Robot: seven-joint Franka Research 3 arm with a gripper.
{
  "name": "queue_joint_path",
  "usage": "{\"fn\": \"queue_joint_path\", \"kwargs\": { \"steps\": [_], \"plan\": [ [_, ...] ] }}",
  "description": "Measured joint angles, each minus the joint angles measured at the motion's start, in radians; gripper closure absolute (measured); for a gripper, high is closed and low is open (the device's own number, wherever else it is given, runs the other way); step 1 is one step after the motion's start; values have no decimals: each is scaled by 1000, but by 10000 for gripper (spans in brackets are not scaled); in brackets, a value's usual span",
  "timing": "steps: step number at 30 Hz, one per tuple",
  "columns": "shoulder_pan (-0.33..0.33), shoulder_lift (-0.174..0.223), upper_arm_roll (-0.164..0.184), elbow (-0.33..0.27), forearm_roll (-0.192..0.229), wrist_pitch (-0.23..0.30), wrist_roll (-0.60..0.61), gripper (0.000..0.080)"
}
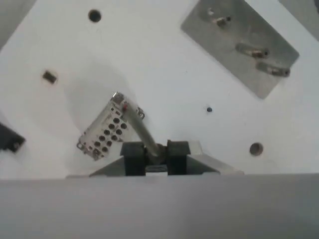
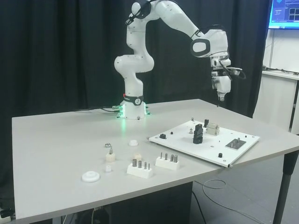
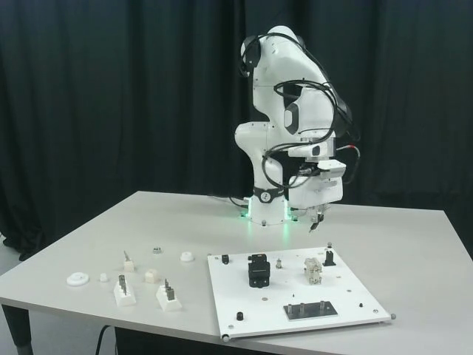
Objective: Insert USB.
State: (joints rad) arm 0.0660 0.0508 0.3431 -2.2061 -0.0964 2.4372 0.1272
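My gripper point(image 1: 156, 152) is shut on a slim grey USB plug point(image 1: 140, 127), which sticks out below the black fingers point(image 1: 133, 155). It hangs well above the white board point(image 2: 187, 140) point(image 3: 347, 296), over the board's far right part. In the wrist view the plug's tip lies over a grey connector block with several holes point(image 1: 103, 133), also seen on the board point(image 2: 213, 129) point(image 3: 313, 271). A small dark slot point(image 1: 49, 76) is set in the board to one side. In the room views the gripper point(image 2: 220, 94) point(image 3: 316, 216) points straight down.
A black block point(image 2: 198, 133) point(image 3: 258, 270) and a grey metal plate with pegs point(image 1: 239, 45) point(image 2: 235, 143) point(image 3: 310, 310) stand on the board. Left of it on the grey table are two white peg holders point(image 2: 140, 169) point(image 3: 124, 290) and a white disc point(image 2: 90, 176).
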Motion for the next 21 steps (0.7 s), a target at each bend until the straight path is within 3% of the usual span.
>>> {"fn": "queue_joint_path", "kwargs": {
  "steps": [21],
  "plan": [
    [-3, 64, 4, 102, 6, -164, -416, 711]
  ]
}}
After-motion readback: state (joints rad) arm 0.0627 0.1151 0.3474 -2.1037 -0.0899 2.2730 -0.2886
